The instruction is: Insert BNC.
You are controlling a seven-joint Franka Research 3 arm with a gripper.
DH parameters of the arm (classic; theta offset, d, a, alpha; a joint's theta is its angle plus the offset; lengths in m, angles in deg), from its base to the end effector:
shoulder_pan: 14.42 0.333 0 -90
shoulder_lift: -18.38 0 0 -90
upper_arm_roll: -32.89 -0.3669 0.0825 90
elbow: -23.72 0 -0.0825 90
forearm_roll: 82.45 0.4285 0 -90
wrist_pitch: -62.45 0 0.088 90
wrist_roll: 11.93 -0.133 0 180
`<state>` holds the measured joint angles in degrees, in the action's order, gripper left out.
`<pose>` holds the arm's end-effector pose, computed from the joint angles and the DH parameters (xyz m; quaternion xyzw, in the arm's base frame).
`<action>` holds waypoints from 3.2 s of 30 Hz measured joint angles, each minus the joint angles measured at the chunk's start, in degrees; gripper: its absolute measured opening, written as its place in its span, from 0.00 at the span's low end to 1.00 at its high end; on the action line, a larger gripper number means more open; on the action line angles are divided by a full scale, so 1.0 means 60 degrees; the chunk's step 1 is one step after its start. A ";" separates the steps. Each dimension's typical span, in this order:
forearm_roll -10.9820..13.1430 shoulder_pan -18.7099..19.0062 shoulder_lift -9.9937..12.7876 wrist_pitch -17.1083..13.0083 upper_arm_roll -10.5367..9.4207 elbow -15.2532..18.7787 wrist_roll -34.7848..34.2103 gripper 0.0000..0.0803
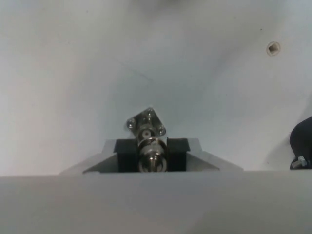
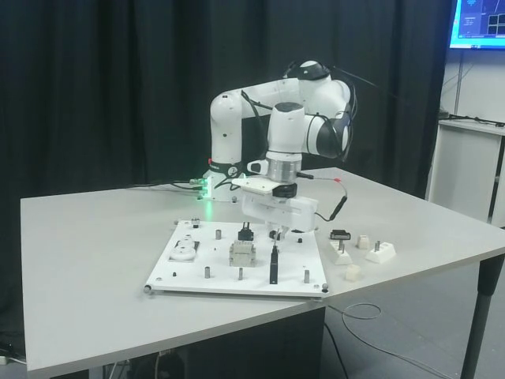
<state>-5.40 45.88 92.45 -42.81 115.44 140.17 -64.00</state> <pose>0.6130 -0.0988 0.2087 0.6057 -0.7954 0.0149 0.0143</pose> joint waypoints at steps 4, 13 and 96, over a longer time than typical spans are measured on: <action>0.0053 0.0030 0.0000 -0.0069 -0.0036 0.0053 0.0000 0.15; 0.0182 0.0062 0.0000 -0.0143 -0.0119 0.0093 0.0000 0.15; 0.0421 0.0290 -0.0004 -0.0820 -0.0371 0.0433 -0.0102 0.15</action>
<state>-2.87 47.62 92.42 -47.73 113.22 142.77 -64.61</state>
